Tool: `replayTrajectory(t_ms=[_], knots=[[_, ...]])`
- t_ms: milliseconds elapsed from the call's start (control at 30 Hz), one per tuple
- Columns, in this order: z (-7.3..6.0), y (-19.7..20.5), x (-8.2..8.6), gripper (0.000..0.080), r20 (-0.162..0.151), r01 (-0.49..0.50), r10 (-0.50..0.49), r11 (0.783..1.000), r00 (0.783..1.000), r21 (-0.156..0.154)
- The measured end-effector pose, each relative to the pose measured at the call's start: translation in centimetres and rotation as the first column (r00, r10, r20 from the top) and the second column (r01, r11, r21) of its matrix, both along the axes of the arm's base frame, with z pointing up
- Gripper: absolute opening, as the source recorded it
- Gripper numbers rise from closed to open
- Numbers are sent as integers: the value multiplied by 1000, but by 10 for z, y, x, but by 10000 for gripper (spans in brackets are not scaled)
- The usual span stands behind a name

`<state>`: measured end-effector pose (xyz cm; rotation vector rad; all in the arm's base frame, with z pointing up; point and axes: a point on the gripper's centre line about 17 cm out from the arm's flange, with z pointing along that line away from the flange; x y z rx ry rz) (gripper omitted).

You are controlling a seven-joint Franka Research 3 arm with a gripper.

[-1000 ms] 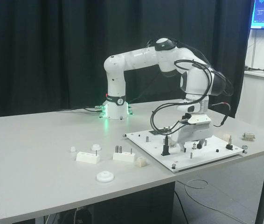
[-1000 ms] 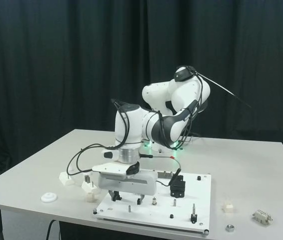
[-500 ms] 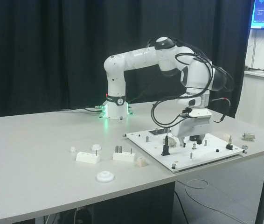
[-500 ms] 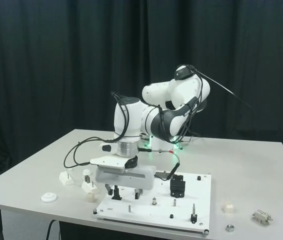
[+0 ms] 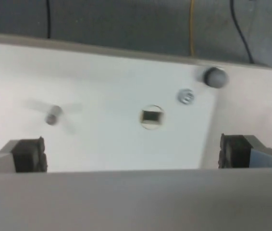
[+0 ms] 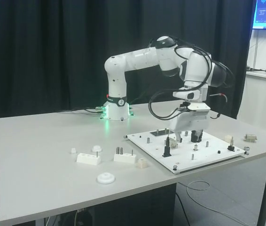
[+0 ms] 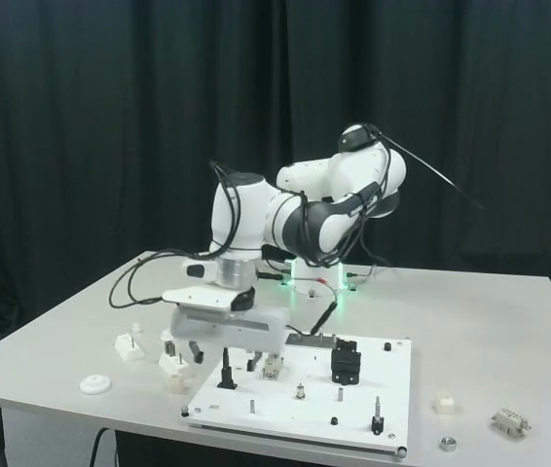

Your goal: Pick round peg 1.

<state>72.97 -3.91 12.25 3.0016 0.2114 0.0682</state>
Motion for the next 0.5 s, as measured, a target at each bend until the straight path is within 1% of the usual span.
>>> replayTrajectory(t_ms=[233, 400, 500], knots=[[20, -29, -10, 800, -29, -18, 17, 999, 999, -37], [36, -57, -24, 800, -68, -38, 33, 997, 997, -64], [44, -76, -35, 800, -99, -52, 45, 996, 994, -73]])
